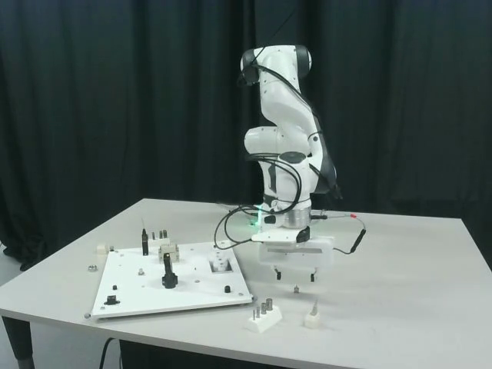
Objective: Pick BNC.
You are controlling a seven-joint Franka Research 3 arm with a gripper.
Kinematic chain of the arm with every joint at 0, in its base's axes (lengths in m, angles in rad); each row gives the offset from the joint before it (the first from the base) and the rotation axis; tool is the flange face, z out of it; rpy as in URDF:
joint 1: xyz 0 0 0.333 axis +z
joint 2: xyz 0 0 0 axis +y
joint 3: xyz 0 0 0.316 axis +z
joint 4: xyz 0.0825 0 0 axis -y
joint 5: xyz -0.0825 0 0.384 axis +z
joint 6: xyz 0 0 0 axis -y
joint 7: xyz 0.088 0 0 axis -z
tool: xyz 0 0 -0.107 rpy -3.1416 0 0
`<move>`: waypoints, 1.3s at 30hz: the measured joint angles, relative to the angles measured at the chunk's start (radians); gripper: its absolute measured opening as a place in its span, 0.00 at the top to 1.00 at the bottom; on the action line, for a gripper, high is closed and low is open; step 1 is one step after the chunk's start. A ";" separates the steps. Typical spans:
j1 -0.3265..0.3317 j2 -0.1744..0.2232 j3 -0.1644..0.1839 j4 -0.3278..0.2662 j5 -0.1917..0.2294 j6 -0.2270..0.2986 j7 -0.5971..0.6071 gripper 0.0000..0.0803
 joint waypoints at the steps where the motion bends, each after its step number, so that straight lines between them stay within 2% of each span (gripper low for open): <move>1: 0.000 0.005 0.000 0.000 0.000 0.005 0.000 0.00; 15: 0.027 0.058 -0.019 0.002 -0.006 0.050 0.019 0.00; 32: 0.116 0.082 -0.094 0.007 -0.096 0.062 0.125 0.00; 39: 0.117 0.083 -0.105 0.007 -0.103 0.062 0.141 0.00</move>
